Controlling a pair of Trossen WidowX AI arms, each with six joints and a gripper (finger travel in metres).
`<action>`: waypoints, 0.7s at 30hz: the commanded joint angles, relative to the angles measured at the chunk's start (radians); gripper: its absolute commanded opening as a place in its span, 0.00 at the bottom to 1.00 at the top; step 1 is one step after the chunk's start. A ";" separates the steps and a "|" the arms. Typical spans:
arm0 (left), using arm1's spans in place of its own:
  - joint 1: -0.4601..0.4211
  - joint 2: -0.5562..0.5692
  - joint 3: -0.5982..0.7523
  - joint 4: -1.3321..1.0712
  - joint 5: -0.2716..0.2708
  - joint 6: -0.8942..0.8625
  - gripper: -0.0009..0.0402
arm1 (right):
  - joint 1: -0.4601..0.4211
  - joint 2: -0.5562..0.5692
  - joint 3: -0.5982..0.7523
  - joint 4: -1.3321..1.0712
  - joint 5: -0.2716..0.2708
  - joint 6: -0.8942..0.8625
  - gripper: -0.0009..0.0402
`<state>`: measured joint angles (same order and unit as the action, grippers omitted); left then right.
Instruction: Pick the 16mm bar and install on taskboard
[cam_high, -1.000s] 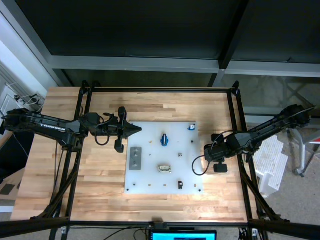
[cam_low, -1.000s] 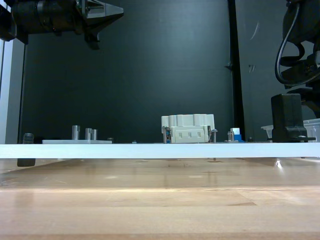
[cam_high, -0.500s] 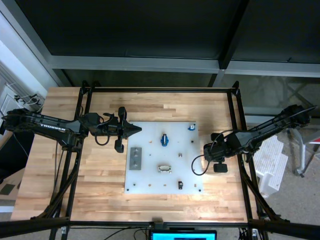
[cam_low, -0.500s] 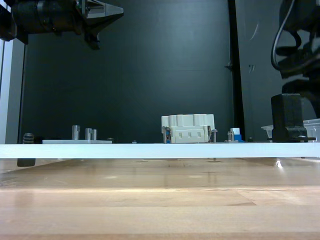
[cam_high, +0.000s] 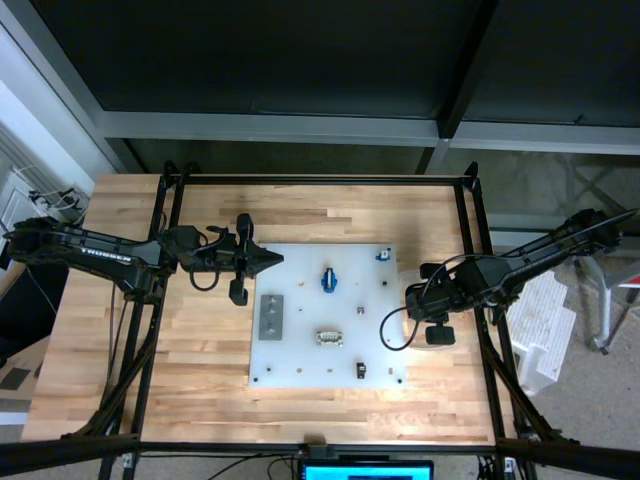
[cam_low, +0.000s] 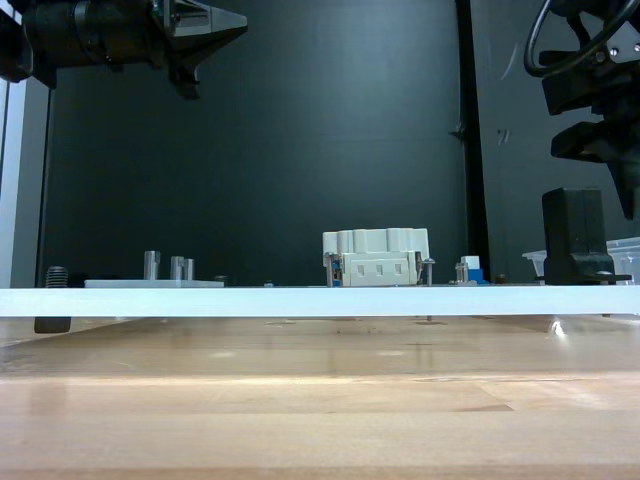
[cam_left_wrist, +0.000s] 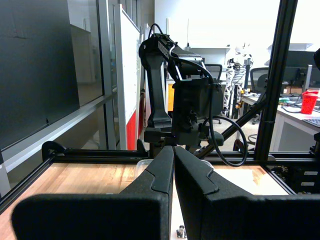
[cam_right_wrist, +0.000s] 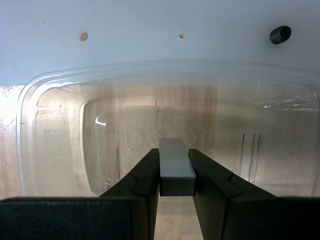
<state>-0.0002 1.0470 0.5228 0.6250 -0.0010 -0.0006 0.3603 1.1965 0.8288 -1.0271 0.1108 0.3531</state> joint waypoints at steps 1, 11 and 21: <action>0.000 0.000 0.000 0.000 0.000 0.000 0.02 | 0.001 0.000 0.008 -0.001 -0.001 0.008 0.05; 0.000 0.000 0.000 0.000 0.000 0.000 0.02 | 0.004 0.018 0.099 -0.002 0.001 0.036 0.09; 0.000 0.000 0.000 0.000 0.000 0.000 0.02 | 0.017 0.082 0.163 -0.016 -0.001 0.063 0.11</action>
<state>-0.0002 1.0470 0.5228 0.6250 -0.0006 -0.0002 0.3737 1.2705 0.9863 -1.0424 0.1101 0.4141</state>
